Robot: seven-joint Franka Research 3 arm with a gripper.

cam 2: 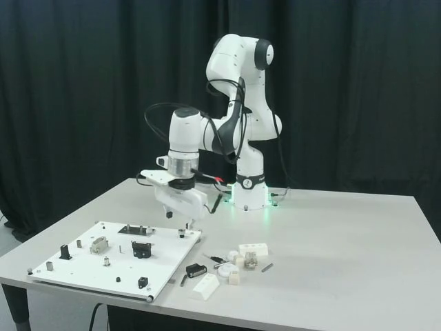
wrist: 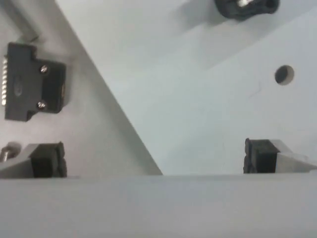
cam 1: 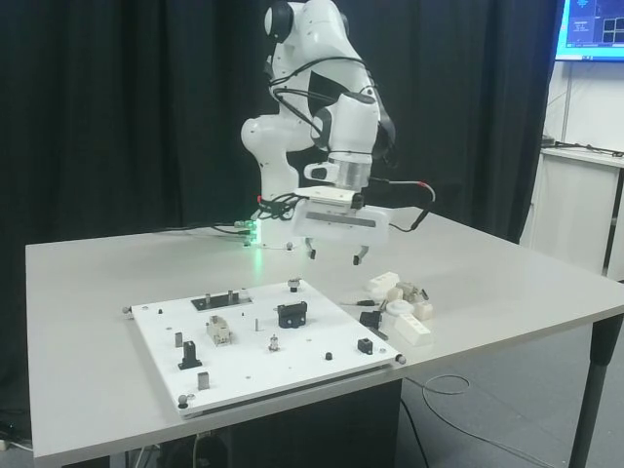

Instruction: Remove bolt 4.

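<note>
My gripper (cam 1: 334,255) hangs open above the far right edge of the white board (cam 1: 249,375), with nothing between its fingers. In the wrist view the gripper (wrist: 153,158) straddles the board's edge (wrist: 124,114), one fingertip (wrist: 47,159) over the grey table and the other over the board. A short bolt on a black base (cam 1: 292,286) stands near that far corner; it shows in the wrist view as a black knob with a metal centre (wrist: 246,7). More small bolts (cam 1: 273,342) stand upright on the board. I cannot tell which is bolt 4.
A black block (cam 1: 292,314) and other small fixtures sit on the board. A black connector (wrist: 34,82) lies on the table beside the board. White and black loose parts (cam 1: 402,310) lie to its right. An open hole (wrist: 284,75) is in the board.
</note>
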